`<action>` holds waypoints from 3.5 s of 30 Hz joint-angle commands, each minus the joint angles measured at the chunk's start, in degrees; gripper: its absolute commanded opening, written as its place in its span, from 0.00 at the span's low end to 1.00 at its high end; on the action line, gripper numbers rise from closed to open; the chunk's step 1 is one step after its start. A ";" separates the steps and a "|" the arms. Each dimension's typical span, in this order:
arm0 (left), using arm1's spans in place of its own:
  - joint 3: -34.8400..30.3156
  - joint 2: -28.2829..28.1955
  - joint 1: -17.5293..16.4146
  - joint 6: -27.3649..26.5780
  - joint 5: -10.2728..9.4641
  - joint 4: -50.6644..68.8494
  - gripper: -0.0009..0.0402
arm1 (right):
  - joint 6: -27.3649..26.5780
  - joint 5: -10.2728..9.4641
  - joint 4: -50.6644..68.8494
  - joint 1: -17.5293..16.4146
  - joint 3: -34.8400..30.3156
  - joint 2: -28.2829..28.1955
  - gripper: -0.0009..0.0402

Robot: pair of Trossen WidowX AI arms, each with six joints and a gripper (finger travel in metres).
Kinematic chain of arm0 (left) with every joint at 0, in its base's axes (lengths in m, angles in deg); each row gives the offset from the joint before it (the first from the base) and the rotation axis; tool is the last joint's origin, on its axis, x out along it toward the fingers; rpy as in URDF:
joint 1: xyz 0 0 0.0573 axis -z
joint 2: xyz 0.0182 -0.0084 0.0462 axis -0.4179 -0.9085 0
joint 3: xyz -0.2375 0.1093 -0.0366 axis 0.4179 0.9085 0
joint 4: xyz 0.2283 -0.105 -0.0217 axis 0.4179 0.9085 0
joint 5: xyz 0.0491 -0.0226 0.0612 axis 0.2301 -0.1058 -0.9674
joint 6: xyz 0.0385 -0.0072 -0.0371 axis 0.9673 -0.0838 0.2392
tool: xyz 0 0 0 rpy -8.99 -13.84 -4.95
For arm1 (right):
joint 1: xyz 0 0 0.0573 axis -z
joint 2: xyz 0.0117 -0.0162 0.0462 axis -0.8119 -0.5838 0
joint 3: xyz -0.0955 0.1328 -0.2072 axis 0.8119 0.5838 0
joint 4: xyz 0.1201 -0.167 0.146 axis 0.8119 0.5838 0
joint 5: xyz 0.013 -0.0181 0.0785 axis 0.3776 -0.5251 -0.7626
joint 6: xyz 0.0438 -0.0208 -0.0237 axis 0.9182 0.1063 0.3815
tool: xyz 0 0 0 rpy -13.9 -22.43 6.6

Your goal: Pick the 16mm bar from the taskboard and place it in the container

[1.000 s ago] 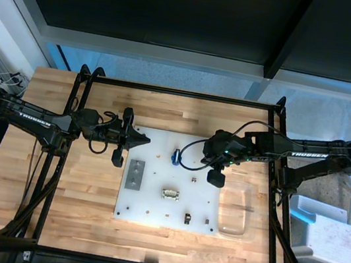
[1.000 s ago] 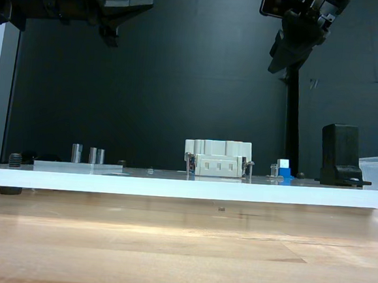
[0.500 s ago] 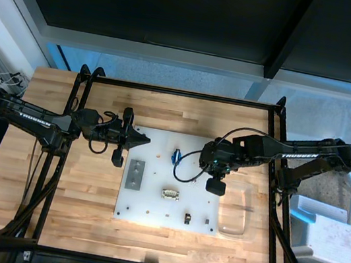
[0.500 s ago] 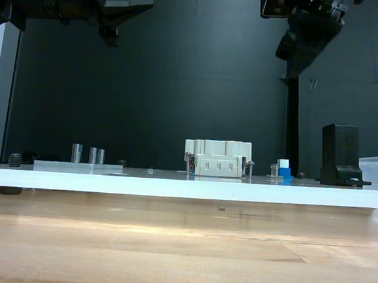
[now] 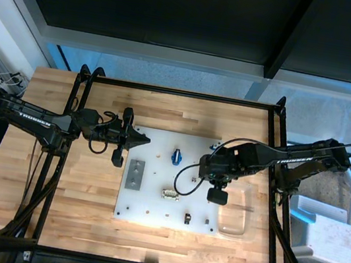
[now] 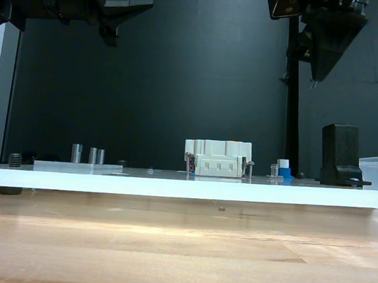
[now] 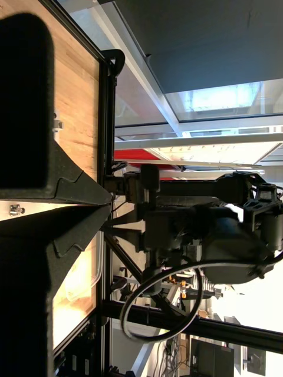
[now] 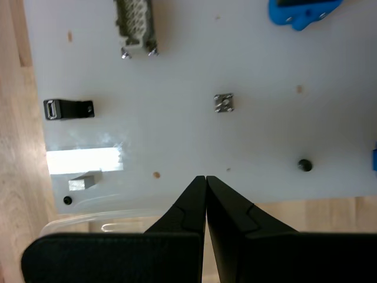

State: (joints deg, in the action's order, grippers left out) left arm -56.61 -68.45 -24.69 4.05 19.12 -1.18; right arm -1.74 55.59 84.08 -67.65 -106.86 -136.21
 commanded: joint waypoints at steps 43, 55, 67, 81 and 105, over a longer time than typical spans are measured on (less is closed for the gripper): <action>0.00 0.00 0.00 0.02 0.02 0.02 0.02 | 15.67 0.20 -0.66 -15.50 -0.72 -6.19 0.02; 0.00 0.00 -0.02 0.02 0.00 0.00 0.02 | 18.34 0.26 -1.44 -18.84 -3.28 -9.90 0.02; 0.00 0.00 -0.02 0.02 0.02 0.00 0.02 | 19.82 0.22 -2.10 -20.81 -3.26 -11.78 0.05; 0.00 0.00 -0.02 0.02 0.00 0.00 0.02 | 19.10 0.39 -2.80 -20.85 -3.21 -14.34 0.44; 0.00 0.00 0.00 0.02 0.02 0.02 0.02 | 16.72 1.49 -6.54 -20.85 -0.48 -16.46 0.54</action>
State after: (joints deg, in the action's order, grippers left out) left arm -56.59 -68.43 -24.69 4.07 19.12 -1.16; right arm 14.93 56.82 77.57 -88.50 -107.47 -152.67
